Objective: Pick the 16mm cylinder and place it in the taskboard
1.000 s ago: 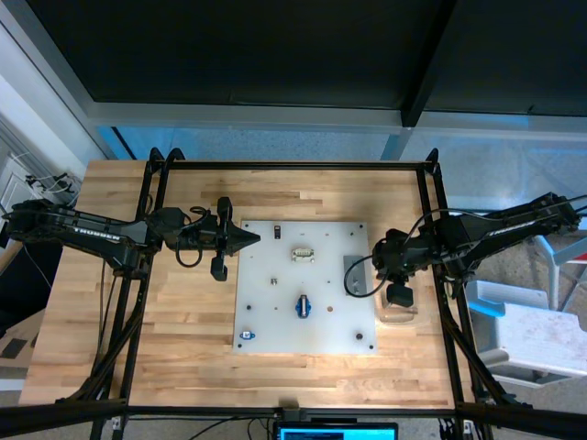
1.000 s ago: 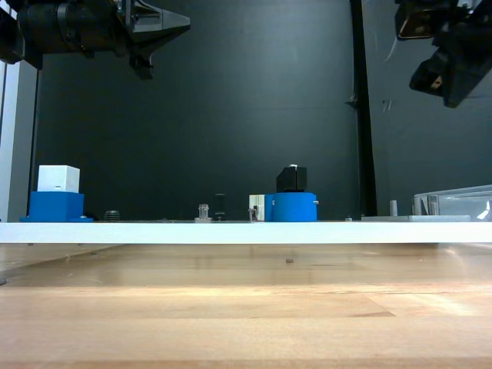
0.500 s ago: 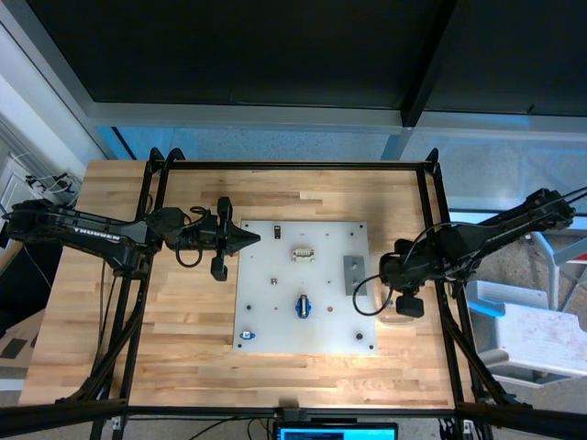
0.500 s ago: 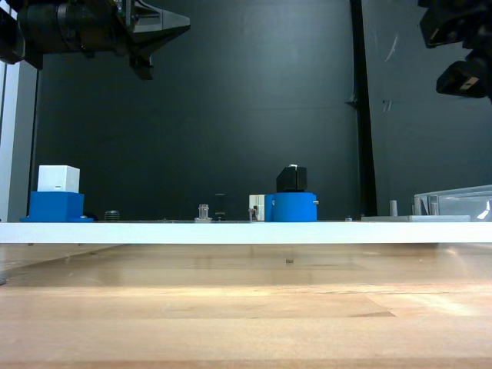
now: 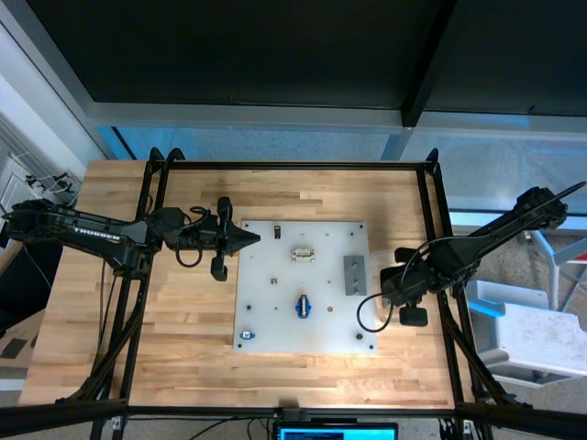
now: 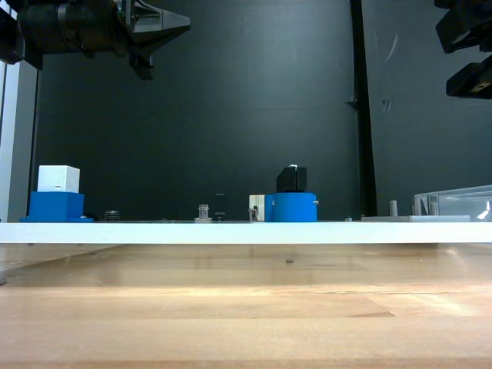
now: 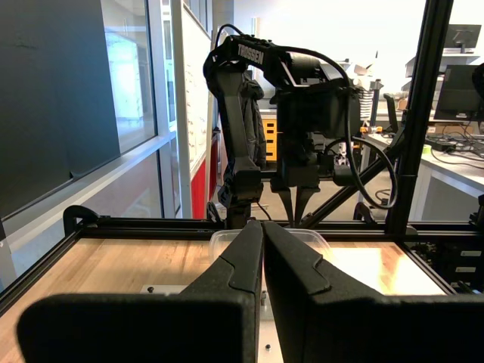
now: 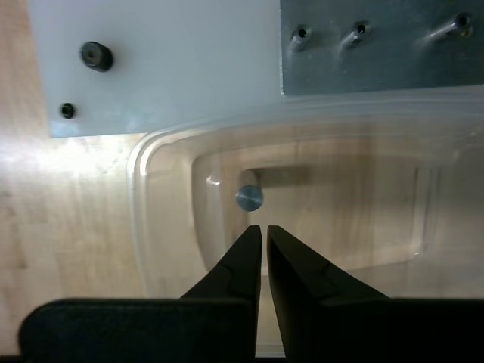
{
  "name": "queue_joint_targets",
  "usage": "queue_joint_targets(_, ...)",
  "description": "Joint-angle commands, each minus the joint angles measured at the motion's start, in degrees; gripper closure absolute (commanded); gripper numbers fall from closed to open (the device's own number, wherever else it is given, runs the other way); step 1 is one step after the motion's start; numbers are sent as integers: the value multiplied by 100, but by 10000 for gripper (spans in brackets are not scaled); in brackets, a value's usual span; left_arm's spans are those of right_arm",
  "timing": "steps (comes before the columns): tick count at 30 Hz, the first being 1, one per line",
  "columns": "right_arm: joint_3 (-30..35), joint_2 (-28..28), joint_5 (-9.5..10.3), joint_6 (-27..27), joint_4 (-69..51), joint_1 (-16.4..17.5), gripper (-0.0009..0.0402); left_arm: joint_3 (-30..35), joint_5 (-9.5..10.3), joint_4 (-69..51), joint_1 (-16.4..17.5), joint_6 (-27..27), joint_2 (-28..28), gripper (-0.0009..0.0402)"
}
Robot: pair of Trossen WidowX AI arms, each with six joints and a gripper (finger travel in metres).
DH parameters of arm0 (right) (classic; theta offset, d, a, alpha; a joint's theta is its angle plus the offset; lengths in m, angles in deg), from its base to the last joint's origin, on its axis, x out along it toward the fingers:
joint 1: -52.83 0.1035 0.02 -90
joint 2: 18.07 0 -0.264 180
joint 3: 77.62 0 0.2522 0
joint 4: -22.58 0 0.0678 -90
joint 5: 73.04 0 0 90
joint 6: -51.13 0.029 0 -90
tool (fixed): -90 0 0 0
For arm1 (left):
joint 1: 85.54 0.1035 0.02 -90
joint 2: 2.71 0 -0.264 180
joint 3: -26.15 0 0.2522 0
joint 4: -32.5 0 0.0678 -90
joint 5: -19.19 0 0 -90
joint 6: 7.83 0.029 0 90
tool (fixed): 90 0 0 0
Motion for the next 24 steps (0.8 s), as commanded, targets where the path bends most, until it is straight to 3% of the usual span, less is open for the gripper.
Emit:
queue_joint_targets(1, -4, 63, 4, 0, 17, 50, 359, 0, 0, 0, 0, 2, 2, 393)
queue_joint_targets(20, -98, 90, 2, 20, 199, 111, 212, 0, 0, 0, 0, 0, 2, 393)
queue_joint_targets(24, -136, 131, -140, 42, 262, 122, 187, 0, 0, 0, 2, 0, 2, 393)
